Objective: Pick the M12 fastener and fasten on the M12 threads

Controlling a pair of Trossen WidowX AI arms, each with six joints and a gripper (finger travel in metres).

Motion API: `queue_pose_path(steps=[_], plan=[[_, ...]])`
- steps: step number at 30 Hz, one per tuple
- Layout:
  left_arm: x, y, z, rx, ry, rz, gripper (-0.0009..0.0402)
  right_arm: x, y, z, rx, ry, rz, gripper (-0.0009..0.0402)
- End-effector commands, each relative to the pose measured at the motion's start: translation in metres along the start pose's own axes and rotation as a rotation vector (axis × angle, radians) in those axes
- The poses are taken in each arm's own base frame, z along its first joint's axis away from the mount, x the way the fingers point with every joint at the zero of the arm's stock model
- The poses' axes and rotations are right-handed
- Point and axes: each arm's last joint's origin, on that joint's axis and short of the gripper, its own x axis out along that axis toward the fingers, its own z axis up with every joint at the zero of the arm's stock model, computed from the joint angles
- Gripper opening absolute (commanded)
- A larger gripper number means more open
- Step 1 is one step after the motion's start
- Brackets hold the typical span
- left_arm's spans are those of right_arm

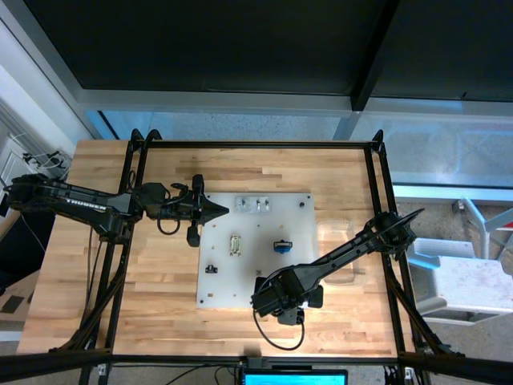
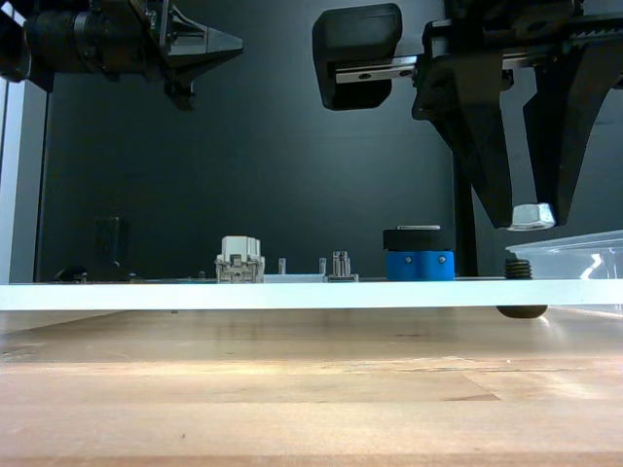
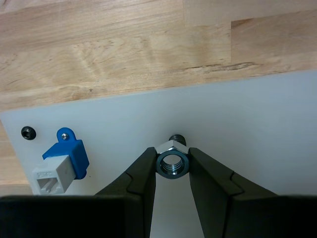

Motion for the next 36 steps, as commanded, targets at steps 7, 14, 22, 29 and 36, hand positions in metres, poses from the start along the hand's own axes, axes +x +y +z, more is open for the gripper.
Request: queue_pose_path(steps=[7, 14, 22, 29, 36], plan=[[0.000, 0.000, 0.000, 0.000, 0.000, 0.000, 0.0000, 0.009, -0.003, 0.001, 0.001, 0.009, 0.011, 0.0000], [0.000, 0.000, 0.000, 0.000, 0.000, 0.000, 0.0000, 0.009, -0.005, -0.002, 0.009, 0.004, 0.003, 0.0000], [0.000, 0.000, 0.000, 0.000, 0.000, 0.000, 0.0000, 0.013, -0.006, -0.003, 0.013, 0.003, 0.002, 0.0000], [0.000, 0.000, 0.000, 0.000, 0.000, 0.000, 0.0000, 0.017, -0.005, -0.004, 0.013, 0.002, 0.001, 0.0000], [0.000, 0.000, 0.000, 0.000, 0.000, 0.000, 0.0000, 0.021, -0.005, -0.003, 0.012, -0.001, -0.004, 0.0000]])
